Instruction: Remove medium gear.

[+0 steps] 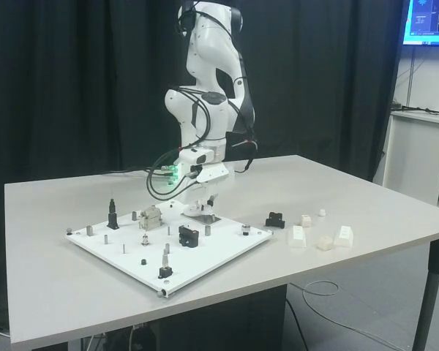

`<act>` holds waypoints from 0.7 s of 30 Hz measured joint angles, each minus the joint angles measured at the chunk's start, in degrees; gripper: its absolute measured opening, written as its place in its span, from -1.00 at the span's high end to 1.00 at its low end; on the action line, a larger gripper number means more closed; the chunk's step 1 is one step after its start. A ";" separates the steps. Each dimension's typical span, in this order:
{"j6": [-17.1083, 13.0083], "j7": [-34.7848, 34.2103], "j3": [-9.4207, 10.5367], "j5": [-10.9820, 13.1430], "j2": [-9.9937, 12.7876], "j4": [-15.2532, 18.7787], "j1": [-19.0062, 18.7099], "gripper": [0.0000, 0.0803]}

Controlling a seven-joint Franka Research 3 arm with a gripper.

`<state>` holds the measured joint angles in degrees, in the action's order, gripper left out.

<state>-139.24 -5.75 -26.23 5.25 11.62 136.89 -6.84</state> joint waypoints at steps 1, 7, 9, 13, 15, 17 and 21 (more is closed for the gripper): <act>0.53 -0.12 -0.03 0.00 -0.18 -0.18 0.00 0.30; 3.23 -0.12 -0.30 -0.17 -1.10 -1.14 0.00 0.30; 3.73 -0.09 -0.44 -0.44 -1.30 -1.33 0.00 0.30; 3.96 -0.08 -0.70 -1.07 -1.61 -1.37 0.00 0.30; 4.02 -0.08 -0.82 -1.25 -1.67 -1.37 0.00 0.30; 4.07 -0.08 -0.93 -1.29 -1.69 -1.37 0.00 0.30; 4.09 -0.04 -1.07 -1.32 -1.70 -1.37 0.00 0.30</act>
